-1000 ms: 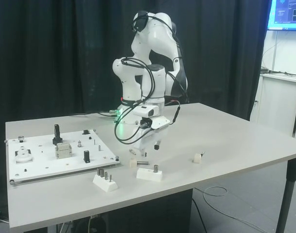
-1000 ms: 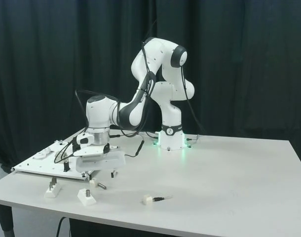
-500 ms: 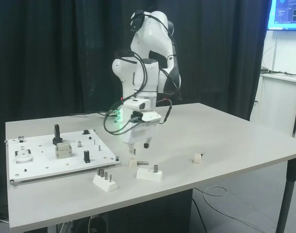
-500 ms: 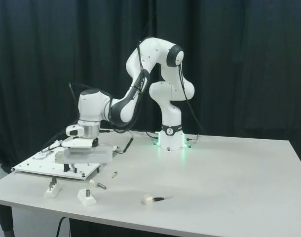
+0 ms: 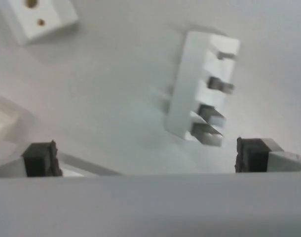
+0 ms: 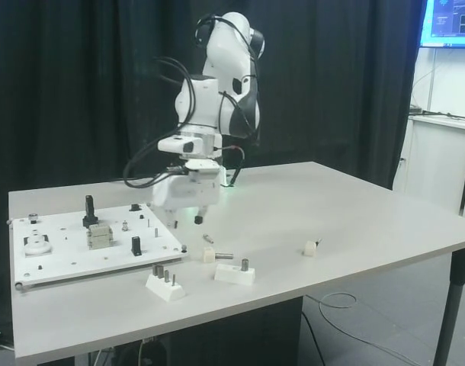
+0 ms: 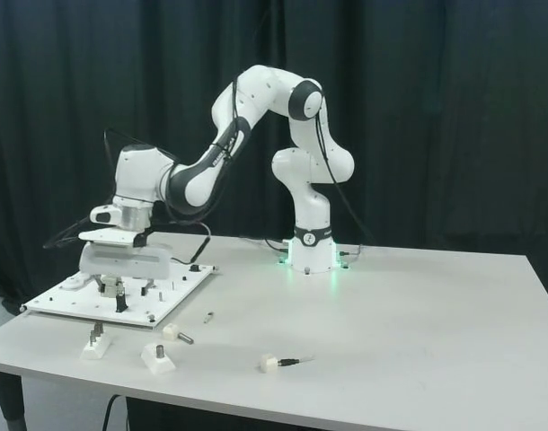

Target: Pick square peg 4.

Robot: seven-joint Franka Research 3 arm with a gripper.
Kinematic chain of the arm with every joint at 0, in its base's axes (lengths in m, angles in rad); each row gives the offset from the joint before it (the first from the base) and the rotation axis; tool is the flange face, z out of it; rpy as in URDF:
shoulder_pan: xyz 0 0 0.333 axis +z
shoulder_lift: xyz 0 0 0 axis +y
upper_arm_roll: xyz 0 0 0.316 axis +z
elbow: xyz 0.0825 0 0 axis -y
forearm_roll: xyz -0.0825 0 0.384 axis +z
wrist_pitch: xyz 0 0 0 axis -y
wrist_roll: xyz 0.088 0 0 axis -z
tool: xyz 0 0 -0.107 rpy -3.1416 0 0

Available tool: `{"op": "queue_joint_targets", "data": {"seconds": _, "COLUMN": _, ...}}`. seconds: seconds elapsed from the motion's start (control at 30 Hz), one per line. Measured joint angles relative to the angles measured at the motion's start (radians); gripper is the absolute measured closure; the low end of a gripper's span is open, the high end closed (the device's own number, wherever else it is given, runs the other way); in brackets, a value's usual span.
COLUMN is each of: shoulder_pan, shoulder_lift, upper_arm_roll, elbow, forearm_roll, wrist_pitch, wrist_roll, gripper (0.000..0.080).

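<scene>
The gripper has been swinging away from the middle of the table over the last second, and it is now hanging at centre-left of the first room view, over the near corner of the white assembly board. Its black fingertips are standing spread wide, with nothing between them.

Square peg 4 is sitting in the white peg holder, low and left of centre in that view, near the table's front edge. Four pegs are standing in a row there. I am taking the largest one at the end of the row as peg 4, though no marking is showing which it is.

The pegs are standing upright, so I am judging the long axis to be vertical. The holder is lying below the gripper in the frame, toward the front edge and well under the fingers' height. In my judgement, the coming move is calling for a short shift forward and then a straight descent.

The neighbouring peg is sitting just beside the target and could be crowding a finger. A second white block carrying one peg is standing to the right, well apart.
</scene>
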Motion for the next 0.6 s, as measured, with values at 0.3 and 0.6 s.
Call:
{"op": "queue_joint_targets", "data": {"seconds": 0.3, "shoulder_pan": -0.039, "shoulder_lift": 0.000, "upper_arm_roll": 0.000, "elbow": 0.012, "forearm_roll": 0.006, "wrist_pitch": 0.003, "wrist_roll": -0.001, "gripper": 0.0003}}
{"op": "queue_joint_targets", "data": {"seconds": 0.6, "shoulder_pan": -0.073, "shoulder_lift": 0.005, "upper_arm_roll": 0.002, "elbow": 0.007, "forearm_roll": 0.036, "wrist_pitch": 0.042, "wrist_roll": -0.006, "gripper": 0.0003}}
